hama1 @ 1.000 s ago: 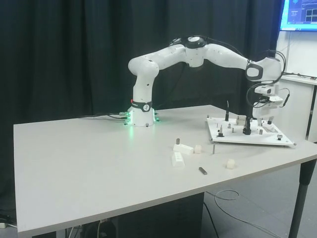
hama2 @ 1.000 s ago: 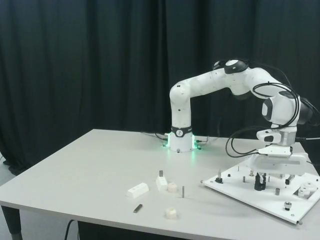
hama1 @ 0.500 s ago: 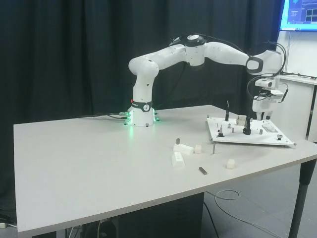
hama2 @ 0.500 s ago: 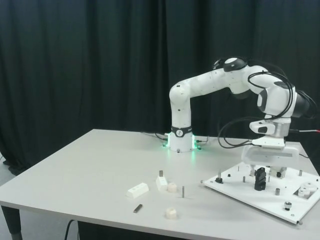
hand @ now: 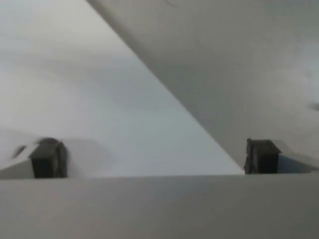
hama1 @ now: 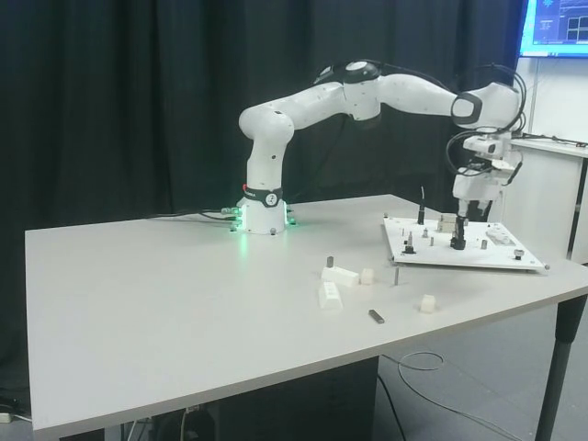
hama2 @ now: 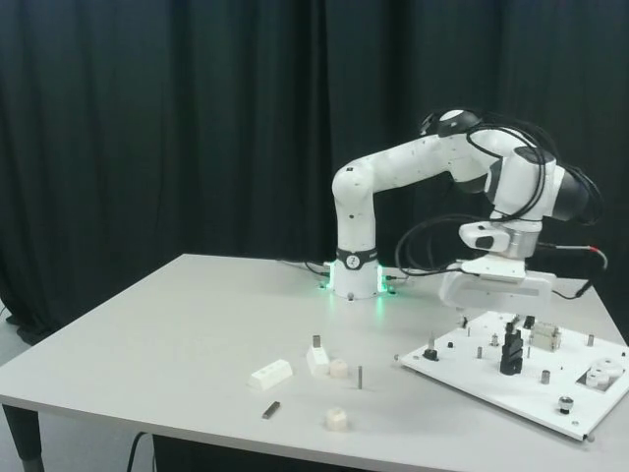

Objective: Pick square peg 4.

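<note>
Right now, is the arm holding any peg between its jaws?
No. In the wrist view the two fingertips stand far apart, with only the white board and grey table between them.

Two black fingertips (hand: 48, 158) stand wide apart over a white board (hand: 99, 109) edging the grey table (hand: 239, 74).
</note>
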Robot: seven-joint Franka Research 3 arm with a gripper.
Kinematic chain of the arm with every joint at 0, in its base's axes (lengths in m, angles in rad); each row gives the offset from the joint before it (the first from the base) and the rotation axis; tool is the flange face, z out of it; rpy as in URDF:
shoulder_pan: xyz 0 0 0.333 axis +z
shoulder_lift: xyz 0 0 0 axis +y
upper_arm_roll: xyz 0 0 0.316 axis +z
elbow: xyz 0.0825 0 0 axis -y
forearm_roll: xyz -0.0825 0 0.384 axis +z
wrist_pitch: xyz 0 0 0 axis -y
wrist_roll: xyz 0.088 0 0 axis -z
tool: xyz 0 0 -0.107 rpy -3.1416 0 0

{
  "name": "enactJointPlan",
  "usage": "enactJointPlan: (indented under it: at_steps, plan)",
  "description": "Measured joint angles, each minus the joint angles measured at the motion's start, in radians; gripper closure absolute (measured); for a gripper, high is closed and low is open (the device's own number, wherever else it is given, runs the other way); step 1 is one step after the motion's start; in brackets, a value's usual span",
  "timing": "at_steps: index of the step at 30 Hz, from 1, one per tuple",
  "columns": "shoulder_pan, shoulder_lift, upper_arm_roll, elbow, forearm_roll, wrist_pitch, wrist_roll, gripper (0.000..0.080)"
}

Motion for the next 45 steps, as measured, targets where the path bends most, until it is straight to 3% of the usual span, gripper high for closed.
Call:
enactJointPlan:
  at_steps: [10, 24, 36, 45]
  plan:
    - [0.002, -0.001, -0.037, -0.109, -0.025, -0.027, -0.130, 0.0003]
    - [0.008, -0.001, -0.069, -0.293, -0.039, -0.021, -0.355, 0.0003]
    - [0.021, -0.001, -0.070, -0.456, -0.033, 0.033, -0.559, 0.0003]
    - [0.035, -0.002, -0.071, -0.578, 0.013, 0.094, -0.685, 0.0003]
